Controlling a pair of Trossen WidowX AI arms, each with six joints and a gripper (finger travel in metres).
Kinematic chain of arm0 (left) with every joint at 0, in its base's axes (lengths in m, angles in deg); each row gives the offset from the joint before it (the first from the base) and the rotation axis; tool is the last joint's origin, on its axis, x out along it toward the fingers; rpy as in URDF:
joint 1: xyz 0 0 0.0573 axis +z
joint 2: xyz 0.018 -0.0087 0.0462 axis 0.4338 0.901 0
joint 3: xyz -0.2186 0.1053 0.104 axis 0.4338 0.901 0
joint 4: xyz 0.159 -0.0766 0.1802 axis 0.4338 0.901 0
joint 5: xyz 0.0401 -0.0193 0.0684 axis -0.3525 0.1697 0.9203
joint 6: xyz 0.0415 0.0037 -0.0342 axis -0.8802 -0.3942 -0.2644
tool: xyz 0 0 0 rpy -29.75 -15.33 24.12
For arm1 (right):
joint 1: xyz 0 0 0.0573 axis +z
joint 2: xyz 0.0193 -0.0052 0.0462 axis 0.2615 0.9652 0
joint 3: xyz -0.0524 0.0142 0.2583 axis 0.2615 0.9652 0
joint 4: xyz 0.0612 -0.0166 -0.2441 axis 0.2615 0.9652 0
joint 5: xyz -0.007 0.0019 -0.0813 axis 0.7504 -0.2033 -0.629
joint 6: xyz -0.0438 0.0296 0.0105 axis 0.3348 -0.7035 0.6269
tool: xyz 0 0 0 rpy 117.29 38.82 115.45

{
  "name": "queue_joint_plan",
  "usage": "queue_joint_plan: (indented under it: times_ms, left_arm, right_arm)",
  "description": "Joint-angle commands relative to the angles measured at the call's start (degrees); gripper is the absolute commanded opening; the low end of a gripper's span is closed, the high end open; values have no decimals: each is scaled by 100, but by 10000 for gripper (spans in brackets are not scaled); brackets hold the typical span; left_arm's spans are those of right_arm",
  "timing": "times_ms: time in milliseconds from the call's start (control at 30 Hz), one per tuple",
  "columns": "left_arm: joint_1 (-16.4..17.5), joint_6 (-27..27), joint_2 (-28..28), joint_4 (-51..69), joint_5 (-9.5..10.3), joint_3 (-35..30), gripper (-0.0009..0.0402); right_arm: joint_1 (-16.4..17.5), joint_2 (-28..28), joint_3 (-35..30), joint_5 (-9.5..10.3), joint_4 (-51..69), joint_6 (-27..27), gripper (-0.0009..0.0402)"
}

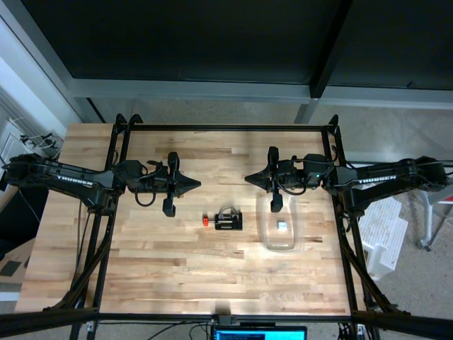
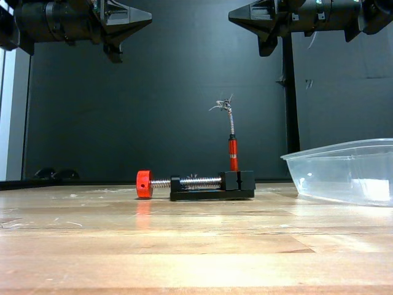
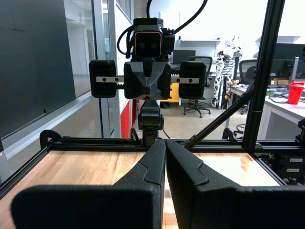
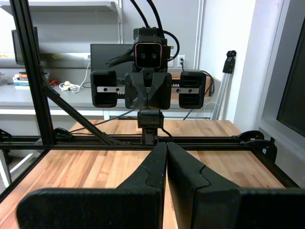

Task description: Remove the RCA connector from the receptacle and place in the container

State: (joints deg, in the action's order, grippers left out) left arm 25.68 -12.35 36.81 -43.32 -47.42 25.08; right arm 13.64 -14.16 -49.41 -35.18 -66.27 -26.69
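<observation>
"TROSSEN" lettering on left arm [image 1: 73, 180], right arm [image 1: 371, 181].

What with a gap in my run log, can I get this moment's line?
left gripper: shut, raised | right gripper: shut, raised | plug: upright in block | tray: no plug

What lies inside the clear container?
A small whitish square piece lies inside the container; the right end effector covers its far corner. Left end effector hovers opposite; both shut.
</observation>
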Motion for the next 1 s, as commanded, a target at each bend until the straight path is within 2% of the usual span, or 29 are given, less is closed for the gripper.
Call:
queue_joint_plan:
  times_ms: [33, 567, 633, 700, 733, 833, 900, 1000]
  left_arm:
    - [2, 0, 0, -4, -2, 0, 0]
    - [2, 0, 0, -2, -2, 0, 0]
    - [4, 0, 0, -4, -2, 0, 0]
    - [2, 0, 0, -2, -2, 0, 0]
    - [2, 0, 0, -2, -2, 0, 0]
    - [2, 0, 0, -2, -2, 0, 0]
    - [2, 0, 0, -2, -2, 0, 0]
    - [2, 0, 0, -2, -2, 0, 0]
  right_arm:
    - [2, 0, 0, 0, -2, 0, 0]
    - [2, 0, 0, 2, -7, -2, 0]
    - [7, 0, 0, 52, 13, -101, 0]
    - [15, 0, -28, 258, 72, -118, 0]
    - [15, 0, -85, 334, 219, -149, 0]
    - [48, 15, -417, 260, 1314, -280, 0]
    - [122, 85, -662, 144, 2109, -343, 0]
    - [269, 264, -1034, 146, 3217, -446, 0]
